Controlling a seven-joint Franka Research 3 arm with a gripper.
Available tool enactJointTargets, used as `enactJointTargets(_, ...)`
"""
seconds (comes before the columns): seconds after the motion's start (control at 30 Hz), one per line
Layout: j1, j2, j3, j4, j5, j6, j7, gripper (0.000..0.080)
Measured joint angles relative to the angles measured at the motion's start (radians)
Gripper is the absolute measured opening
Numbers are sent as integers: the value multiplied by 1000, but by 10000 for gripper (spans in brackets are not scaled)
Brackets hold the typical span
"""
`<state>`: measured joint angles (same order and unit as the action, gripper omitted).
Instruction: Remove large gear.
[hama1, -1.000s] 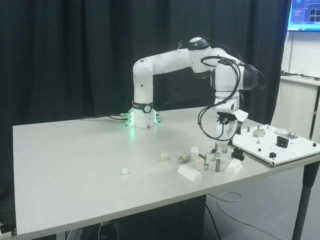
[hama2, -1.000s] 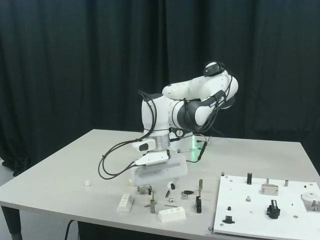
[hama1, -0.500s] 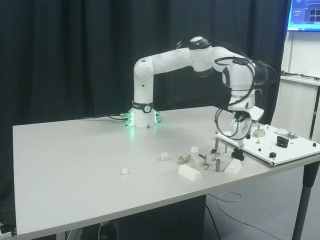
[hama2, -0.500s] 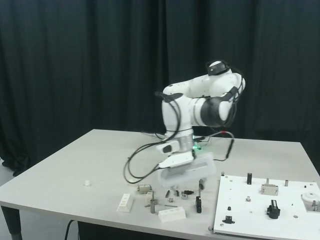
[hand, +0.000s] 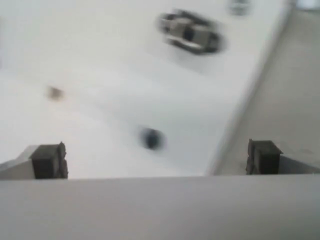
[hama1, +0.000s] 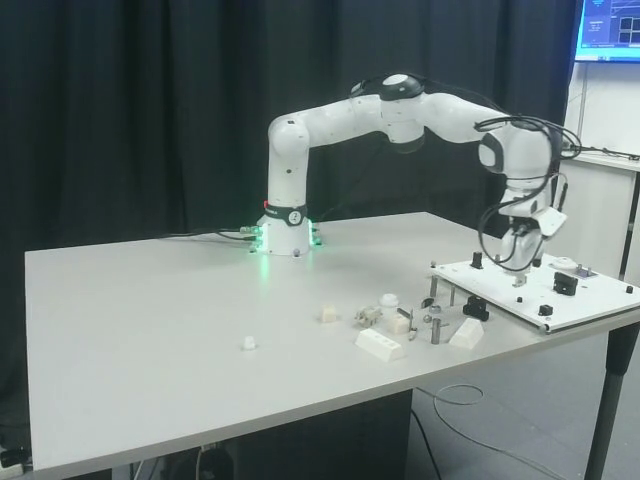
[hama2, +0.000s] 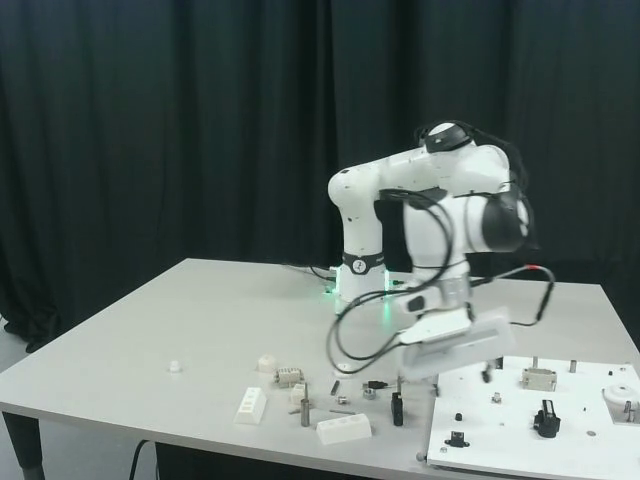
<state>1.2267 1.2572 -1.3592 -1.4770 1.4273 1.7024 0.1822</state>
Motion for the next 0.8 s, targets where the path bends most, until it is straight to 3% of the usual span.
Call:
enactJointTargets(0.3,69,0,29,67,-9,18,181,800)
enactJointTargets(0.8,197,0,49,151,-76,60,457,800)
